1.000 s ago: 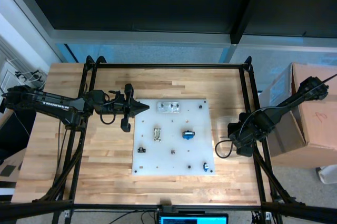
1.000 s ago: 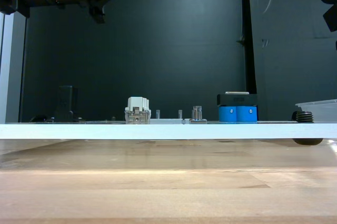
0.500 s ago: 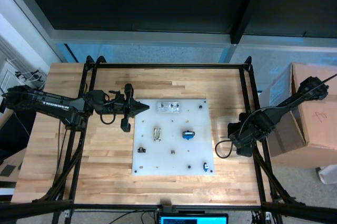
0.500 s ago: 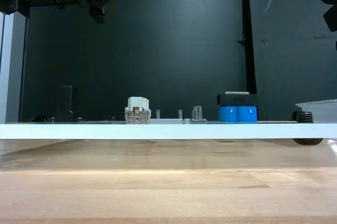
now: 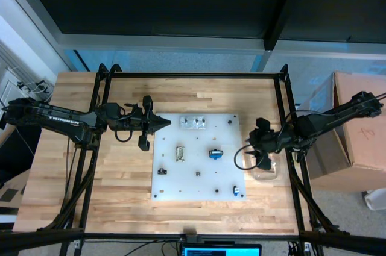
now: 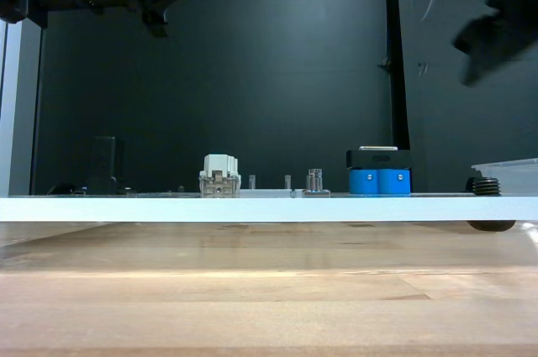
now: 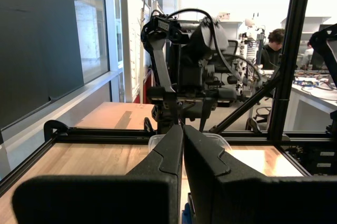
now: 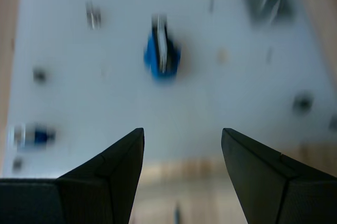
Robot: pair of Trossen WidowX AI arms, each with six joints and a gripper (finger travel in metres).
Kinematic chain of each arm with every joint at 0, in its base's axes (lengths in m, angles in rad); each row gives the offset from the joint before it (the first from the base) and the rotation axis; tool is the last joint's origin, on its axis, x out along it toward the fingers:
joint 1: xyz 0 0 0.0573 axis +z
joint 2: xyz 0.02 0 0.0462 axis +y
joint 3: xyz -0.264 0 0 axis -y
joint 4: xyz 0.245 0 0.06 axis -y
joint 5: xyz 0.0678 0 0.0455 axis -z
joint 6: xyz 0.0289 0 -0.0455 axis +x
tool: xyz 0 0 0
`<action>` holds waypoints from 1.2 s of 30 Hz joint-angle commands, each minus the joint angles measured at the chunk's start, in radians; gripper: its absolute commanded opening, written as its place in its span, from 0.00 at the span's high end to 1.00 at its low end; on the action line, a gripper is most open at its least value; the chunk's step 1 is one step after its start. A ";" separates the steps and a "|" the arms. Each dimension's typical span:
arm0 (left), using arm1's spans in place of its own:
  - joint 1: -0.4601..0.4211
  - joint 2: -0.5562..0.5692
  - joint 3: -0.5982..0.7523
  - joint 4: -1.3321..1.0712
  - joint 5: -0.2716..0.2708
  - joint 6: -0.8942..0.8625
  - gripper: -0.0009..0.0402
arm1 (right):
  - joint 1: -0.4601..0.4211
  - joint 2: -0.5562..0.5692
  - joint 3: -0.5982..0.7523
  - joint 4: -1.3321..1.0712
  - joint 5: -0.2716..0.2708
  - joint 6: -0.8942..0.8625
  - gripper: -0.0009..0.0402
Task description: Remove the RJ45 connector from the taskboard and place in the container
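rj45 connector (image 5: 215, 153): a small dark plug that appeared to sit in its blue plastic block on the flat white taskboard (image 5: 199, 185), not yet gripped.
the step in hand looked like the approach. the right gripper (image 8: 181, 132) hovered near the board's right edge, its black wedge-shaped fingers spread wide and empty, aimed at the blue block. the next move called for coming down squarely over the plug and closing on it. the left gripper (image 7: 182, 129) hovered high by the board's left edge, fingers pressed together on nothing. the clear, thin-walled plastic container (image 5: 268, 174) sat just beside the board.
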 commanded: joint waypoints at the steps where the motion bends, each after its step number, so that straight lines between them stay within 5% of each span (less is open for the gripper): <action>1: 0.000 0.000 0.000 0.000 0.000 0.000 0.98 | -0.061 -0.006 -0.001 0.129 -0.002 -0.093 0.50; 9: 0.000 0.000 0.000 0.000 0.000 0.000 0.98 | -0.155 -0.013 -0.019 0.488 -0.025 -0.252 0.63; 19: 0.000 0.000 0.000 0.000 0.000 0.000 0.98 | -0.315 -0.015 -0.114 0.926 -0.265 -0.321 0.87; 23: 0.000 0.000 0.000 0.000 0.000 0.000 0.98 | -0.366 -0.015 -0.153 1.011 -0.271 -0.338 0.98; 36: 0.000 0.000 0.000 0.000 0.000 0.000 0.98 | -0.399 -0.007 -0.268 1.243 -0.309 -0.337 0.98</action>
